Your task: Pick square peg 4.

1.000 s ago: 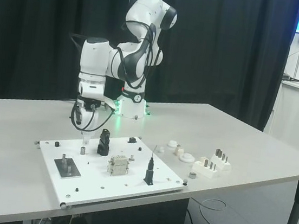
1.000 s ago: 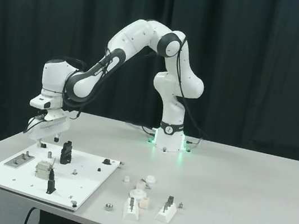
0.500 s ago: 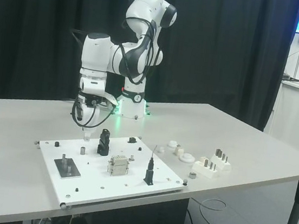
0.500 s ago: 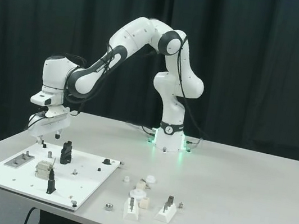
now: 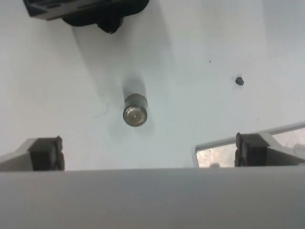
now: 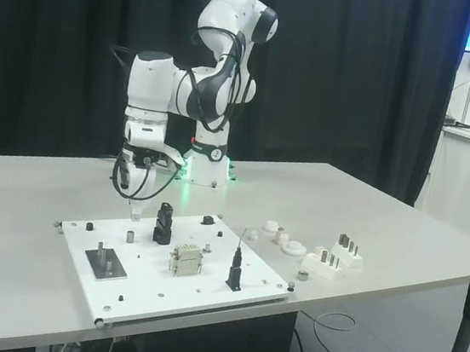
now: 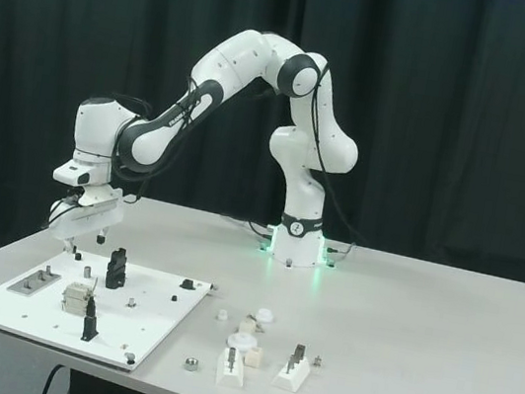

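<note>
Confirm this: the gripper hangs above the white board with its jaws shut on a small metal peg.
Not quite. The wrist view shows the jaws open and empty; the small metal peg stands alone on the white board below. The gripper does hang above that board.

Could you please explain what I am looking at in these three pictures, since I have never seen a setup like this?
The white robot arm is bolted on a grey table; two pictures are taken by cameras in the room. The third comes from a camera on the arm's wrist, looking down past the gripper, whose two fingers stand apart with nothing between them. The gripper hangs above a white board, and straight below it a small metal peg stands upright. The board also carries a black block and a grey plate. Beside the board, white holders carry more pegs.
</note>
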`<state>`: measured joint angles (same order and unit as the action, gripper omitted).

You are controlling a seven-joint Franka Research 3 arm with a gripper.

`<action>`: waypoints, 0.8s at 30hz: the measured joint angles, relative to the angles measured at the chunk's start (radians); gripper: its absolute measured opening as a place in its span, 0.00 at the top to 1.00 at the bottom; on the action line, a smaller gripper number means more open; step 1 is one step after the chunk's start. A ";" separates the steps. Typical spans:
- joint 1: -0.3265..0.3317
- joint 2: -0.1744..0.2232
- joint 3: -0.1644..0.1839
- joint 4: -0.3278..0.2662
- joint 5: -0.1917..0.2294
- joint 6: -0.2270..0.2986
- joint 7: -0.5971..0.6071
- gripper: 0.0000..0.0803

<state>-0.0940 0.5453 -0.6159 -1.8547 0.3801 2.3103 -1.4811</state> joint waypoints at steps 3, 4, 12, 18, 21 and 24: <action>0.000 0.000 -0.001 0.001 0.000 0.000 0.001 0.00; 0.000 0.000 -0.001 0.002 0.000 0.000 0.002 0.00; 0.000 0.000 -0.003 0.008 0.000 0.000 0.003 0.00; 0.000 0.000 -0.003 0.011 0.000 0.000 0.005 0.00; 0.001 0.000 -0.003 0.014 0.000 0.000 0.008 0.00; 0.001 0.000 -0.003 0.018 0.000 0.000 0.012 0.00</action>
<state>-0.0926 0.5452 -0.6192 -1.8371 0.3796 2.3103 -1.4694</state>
